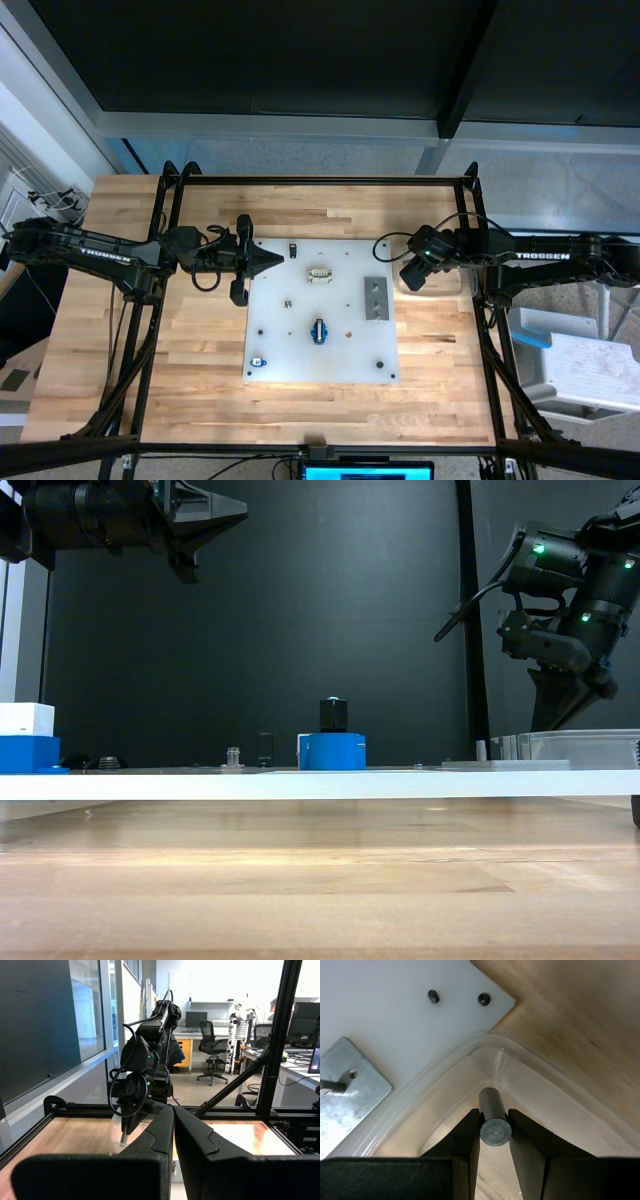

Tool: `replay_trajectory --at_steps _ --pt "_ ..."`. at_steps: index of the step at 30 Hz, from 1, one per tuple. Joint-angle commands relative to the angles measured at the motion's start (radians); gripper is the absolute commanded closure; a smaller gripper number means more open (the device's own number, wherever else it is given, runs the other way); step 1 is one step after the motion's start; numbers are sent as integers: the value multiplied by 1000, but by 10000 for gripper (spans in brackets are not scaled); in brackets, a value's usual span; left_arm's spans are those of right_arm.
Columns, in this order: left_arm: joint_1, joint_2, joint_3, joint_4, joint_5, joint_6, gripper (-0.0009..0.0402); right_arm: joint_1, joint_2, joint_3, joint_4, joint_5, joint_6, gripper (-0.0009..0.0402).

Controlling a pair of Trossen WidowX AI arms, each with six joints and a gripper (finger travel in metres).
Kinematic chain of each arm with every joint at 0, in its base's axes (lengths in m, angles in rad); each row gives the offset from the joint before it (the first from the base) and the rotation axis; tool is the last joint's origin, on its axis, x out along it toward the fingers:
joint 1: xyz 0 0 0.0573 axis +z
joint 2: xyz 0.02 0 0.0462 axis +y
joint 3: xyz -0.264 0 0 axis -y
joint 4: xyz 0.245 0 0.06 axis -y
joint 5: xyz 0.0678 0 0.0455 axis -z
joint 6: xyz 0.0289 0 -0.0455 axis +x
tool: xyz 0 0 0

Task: Pick the 16mm cylinder and place it in the container

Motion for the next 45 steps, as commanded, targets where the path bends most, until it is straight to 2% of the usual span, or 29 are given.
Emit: replay_trajectory --at_steps 1,22,27,30,45 --pt "0 0 0 0 0 0 393 1 1 0 0 25 0 340" --pt "0 0 0 0 0 0 393 7 1 0 2 23 1 226" --pt "0 0 0 0 0 0 393 10 1 0 1 13 26 221" --pt "0 0 0 0 0 0 393 10 1 3 0 -12 26 221" --pt "0 0 0 0 0 0 393 12 1 27 -28 -11 23 221"
